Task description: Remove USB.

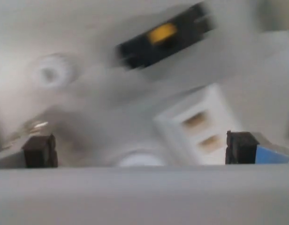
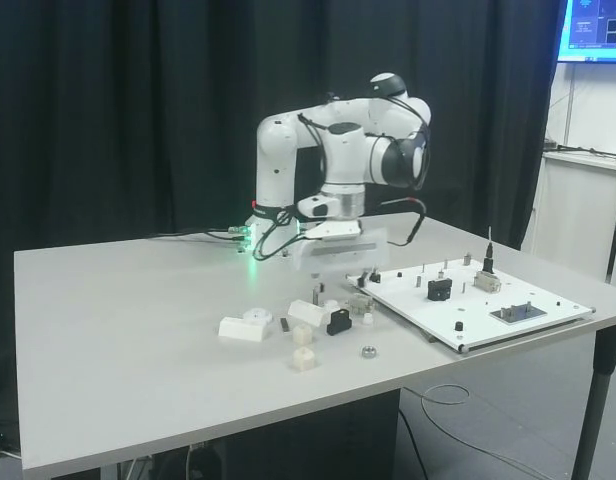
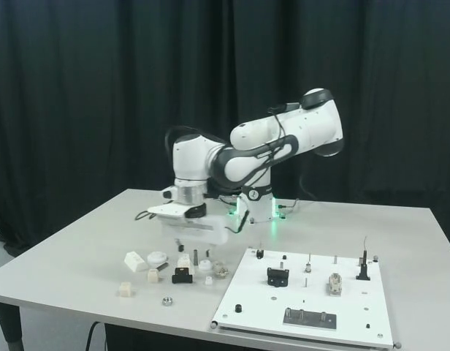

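The white arm (image 3: 254,157) reaches down over a cluster of small loose parts on the grey table (image 2: 118,320), just off the left edge of the white assembly board (image 3: 313,311). In the wrist view the gripper (image 1: 140,150) has its 2 black fingertips (image 1: 40,151) spread wide apart with nothing between them. Below them lies a white block with 2 slots (image 1: 198,124), a black part (image 1: 163,35) beyond it and a white round piece (image 1: 53,72) off to one side. In the second room view the gripper hangs above a black part (image 3: 182,276) and several white pieces (image 3: 135,261). Which of these parts is the USB cannot be told; on the board stand a black block (image 3: 277,276) and a thin black post (image 3: 364,272).
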Robot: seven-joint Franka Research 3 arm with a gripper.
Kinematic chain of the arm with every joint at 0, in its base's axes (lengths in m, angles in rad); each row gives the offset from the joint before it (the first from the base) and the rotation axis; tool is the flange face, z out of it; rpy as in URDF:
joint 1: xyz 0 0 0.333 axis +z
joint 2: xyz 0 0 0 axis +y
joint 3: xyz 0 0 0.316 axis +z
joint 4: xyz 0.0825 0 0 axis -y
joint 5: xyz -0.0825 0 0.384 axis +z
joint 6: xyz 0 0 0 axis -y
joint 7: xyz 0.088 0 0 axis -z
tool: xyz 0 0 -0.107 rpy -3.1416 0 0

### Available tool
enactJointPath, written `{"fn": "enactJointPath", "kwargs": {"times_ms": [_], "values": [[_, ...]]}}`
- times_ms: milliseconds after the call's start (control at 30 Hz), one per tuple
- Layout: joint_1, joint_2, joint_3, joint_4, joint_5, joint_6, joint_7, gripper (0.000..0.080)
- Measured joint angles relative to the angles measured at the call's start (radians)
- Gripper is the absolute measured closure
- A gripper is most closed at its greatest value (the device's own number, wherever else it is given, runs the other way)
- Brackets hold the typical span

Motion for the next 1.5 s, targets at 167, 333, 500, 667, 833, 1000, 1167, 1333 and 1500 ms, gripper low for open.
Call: {"fn": "enactJointPath", "kwargs": {"times_ms": [167, 333, 500, 667, 833, 1000, 1167, 1333, 1500], "values": [[0.073, -0.007, -0.013, -0.011, -0.002, -0.024, 0.074, 0.0003], [0.147, -0.019, -0.015, -0.018, -0.003, -0.024, 0.157, 0.0003], [0.219, -0.026, -0.018, -0.018, -0.003, -0.024, 0.247, 0.0003], [0.29, -0.032, -0.024, -0.013, -0.003, -0.024, 0.332, 0.0003], [0.356, -0.039, -0.027, -0.003, -0.003, -0.021, 0.416, 0.0003], [0.414, -0.04, -0.027, 0.015, -0.004, -0.016, 0.489, 0.0003], [0.464, -0.04, -0.027, 0.041, -0.014, -0.012, 0.567, 0.0003], [0.505, -0.04, -0.027, 0.075, -0.026, -0.01, 0.655, 0.0003], [0.539, -0.041, -0.027, 0.119, -0.042, -0.01, 0.751, 0.0003]]}}
